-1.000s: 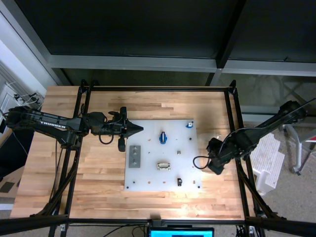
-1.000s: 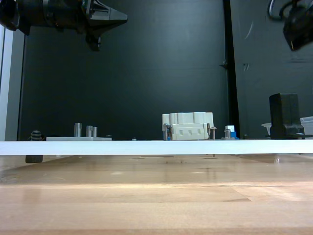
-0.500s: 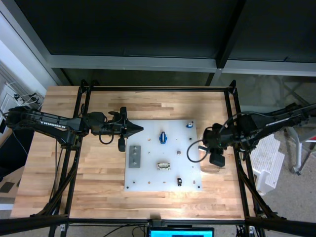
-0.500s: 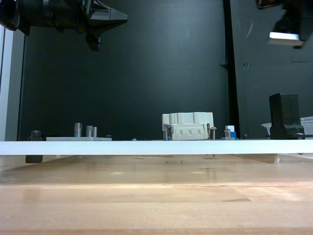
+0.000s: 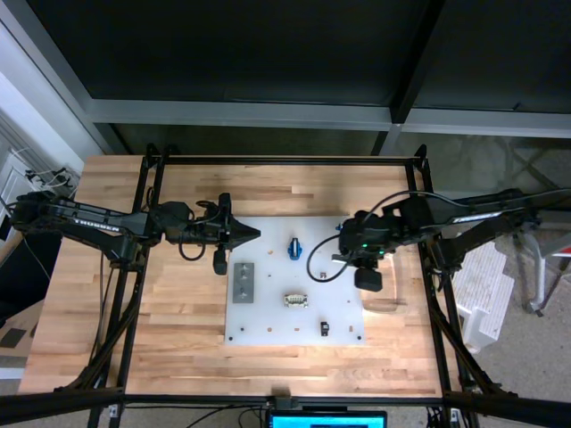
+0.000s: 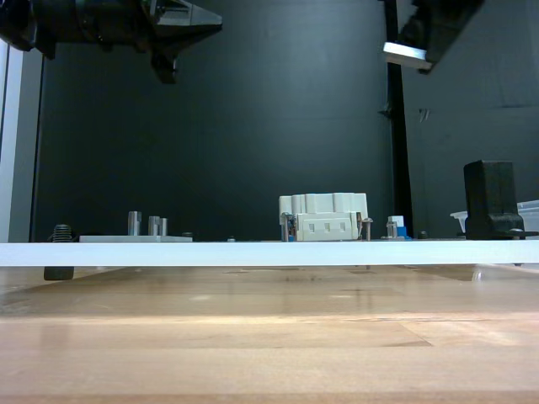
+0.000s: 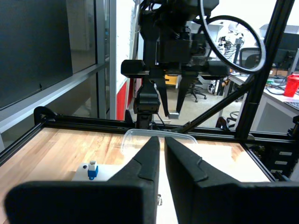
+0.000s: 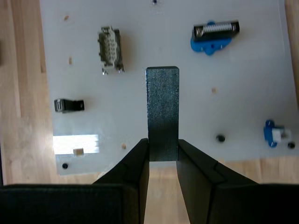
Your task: Pick the 16mm bar and install on taskboard
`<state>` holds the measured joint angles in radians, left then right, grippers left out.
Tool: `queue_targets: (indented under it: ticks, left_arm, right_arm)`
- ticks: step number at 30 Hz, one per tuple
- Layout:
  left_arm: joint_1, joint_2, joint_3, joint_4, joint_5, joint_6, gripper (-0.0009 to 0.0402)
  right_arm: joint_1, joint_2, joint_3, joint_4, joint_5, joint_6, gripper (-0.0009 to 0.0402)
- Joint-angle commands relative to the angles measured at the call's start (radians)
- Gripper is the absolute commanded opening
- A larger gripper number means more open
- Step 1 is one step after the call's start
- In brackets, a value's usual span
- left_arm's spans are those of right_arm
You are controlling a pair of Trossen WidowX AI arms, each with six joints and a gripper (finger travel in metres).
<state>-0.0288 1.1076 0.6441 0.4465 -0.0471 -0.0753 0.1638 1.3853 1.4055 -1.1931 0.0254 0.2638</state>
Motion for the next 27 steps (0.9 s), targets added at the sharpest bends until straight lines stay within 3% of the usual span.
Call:
queue_targets:
  ticks: [1, 13, 27]
  left_arm:
    - [0.0, 0.031, 0.033, -0.007, -0.002, -0.003, 0.0054]
    - [-0.014, 0.169, 0.186, -0.188, 0.047, -0.003, 0.0161]
    - [-0.019, 0.314, 0.273, -0.187, 0.02, -0.032, 0.0199]
  right_arm:
    - [-0.012, 0.068, 0.064, 0.001, 0.0, -0.034, 0.0032]
    - [-0.073, 0.216, 0.256, 0.01, 0.003, -0.092, 0.0032]
    - [-0.084, 0.24, 0.265, 0.126, 0.0, -0.105, 0.0032]
